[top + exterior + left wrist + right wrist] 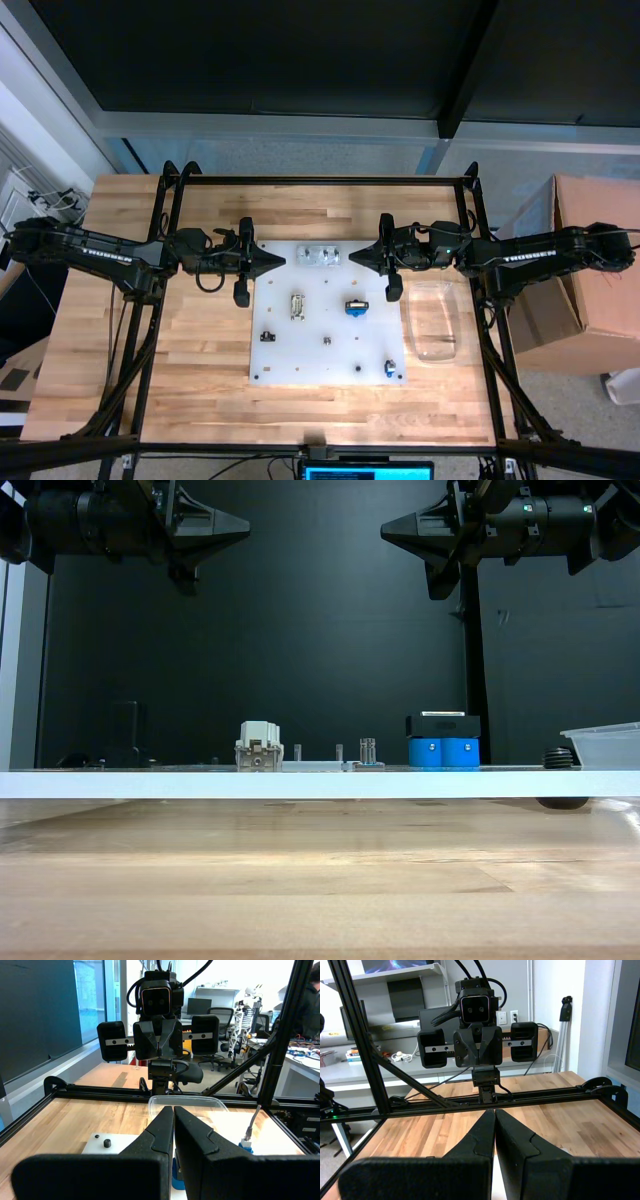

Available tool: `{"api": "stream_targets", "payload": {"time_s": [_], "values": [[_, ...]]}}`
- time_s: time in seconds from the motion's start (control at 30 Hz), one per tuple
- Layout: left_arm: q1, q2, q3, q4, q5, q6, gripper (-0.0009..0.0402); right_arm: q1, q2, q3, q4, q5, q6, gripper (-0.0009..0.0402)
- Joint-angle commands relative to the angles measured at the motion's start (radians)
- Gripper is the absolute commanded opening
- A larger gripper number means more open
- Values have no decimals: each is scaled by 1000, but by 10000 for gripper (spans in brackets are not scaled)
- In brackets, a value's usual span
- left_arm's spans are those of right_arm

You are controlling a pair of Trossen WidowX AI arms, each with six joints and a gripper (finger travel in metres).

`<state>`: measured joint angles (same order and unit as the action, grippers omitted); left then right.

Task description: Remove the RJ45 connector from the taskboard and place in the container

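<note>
both my pincers hang high above the white taskboard (300,360), tips facing each other and jaws pressed together on nothing. the left pincer (279,262) is over the board's far left corner, the right pincer (356,257) over its far edge. between them the rj45 connector (322,257), which i take to be the clear piece, sits in its seat at that far edge. the clear container (430,350) lies on the worktop (200,400) just beside the board's right edge.

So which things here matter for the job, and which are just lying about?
For the job: RJ45 connector, apparently upright in its blue seat on the board; container; left tool and right tool, both shut, high over the board's far end.
Lying about: box; grey connector.
</note>
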<state>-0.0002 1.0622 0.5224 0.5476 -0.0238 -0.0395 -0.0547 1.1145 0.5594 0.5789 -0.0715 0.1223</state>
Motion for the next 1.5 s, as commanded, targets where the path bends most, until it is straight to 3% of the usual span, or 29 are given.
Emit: {"api": "stream_targets", "payload": {"time_s": [0.03, 0.2, 0.37, 0.63, 0.8, 0.97, 1.2, 1.5], "values": [[0, 0, 0, 0, 0, 0, 0, 0, 1, 0, 25, 0, 0, 0], [0, 0, 0, 0, 0, 0, 0, 0, 5, 3, 48, 0, 6, 0], [0, 0, 0, 0, 0, 0, 0, 21, 4, 75, -185, 10, 22, 0], [0, 0, 0, 0, 0, 0, 0, 190, 4, 256, -648, 153, 5, 0], [0, 0, 0, 0, 0, 0, 0, 325, 4, 359, -926, 269, 60, 0], [0, 0, 0, 0, 0, 0, 0, 459, 4, 420, -1132, 351, 145, 0], [0, 0, 0, 0, 0, 0, 0, 599, 16, 443, -1251, 367, 284, 0], [0, 0, 0, 0, 0, 0, 0, 695, 120, 513, -1386, 341, 378, 26]]}}
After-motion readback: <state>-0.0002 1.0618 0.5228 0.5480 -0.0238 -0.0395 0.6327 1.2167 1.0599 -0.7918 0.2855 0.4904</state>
